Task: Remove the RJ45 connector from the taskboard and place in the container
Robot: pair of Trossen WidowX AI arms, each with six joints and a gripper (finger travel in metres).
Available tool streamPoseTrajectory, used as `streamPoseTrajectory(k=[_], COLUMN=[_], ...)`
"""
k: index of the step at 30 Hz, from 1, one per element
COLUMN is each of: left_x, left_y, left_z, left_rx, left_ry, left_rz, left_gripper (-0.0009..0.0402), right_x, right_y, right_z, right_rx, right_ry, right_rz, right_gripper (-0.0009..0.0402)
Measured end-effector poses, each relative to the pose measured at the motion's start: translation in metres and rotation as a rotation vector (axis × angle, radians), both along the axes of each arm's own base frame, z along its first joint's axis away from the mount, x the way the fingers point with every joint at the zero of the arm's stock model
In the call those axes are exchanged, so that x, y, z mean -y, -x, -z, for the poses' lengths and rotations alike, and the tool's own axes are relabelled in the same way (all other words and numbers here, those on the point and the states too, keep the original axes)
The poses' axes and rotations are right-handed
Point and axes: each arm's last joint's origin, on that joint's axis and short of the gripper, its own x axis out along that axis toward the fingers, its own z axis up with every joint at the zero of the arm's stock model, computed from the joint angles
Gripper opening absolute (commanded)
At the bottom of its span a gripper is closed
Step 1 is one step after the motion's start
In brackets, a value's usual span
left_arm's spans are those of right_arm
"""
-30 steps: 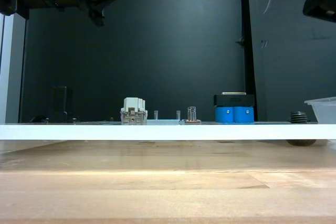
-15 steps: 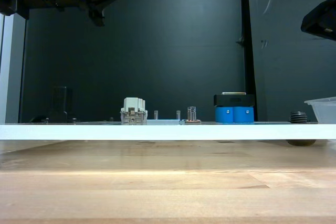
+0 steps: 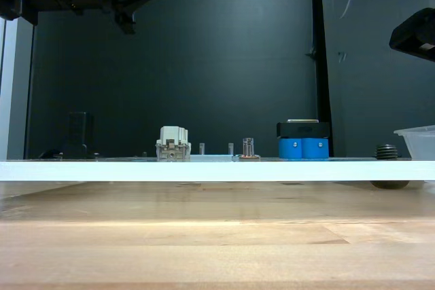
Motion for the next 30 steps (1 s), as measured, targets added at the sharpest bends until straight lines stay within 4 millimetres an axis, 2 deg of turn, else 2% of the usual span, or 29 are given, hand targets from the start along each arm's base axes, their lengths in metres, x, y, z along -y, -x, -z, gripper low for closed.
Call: streamPoseTrajectory(k=[18, 27, 30], left_x=[0.0, 0.0, 0.0], left_y=[0.0, 0.0, 0.0], left_z=[0.0002, 0.0, 0.0], left_rx=[-0.001, 0.0, 0.0], left_ry=[0.0, 0.0, 0.0], left_rz=[0.0, 0.0, 0.0], left_gripper=[0.0, 0.0, 0.0], right_x=[0.0005, 0.0002, 0.0003], right_y=[0.0006, 0.0006, 0.0006], right_z=[0.0009, 0.0008, 0.0008], right_rx=[-0.005, -0.005, -0.005], right_ry=[0.004, 0.001, 0.002], right_rz=[0.0, -0.005, -0.004], right_gripper=[0.008, -0.0001, 0.0005])
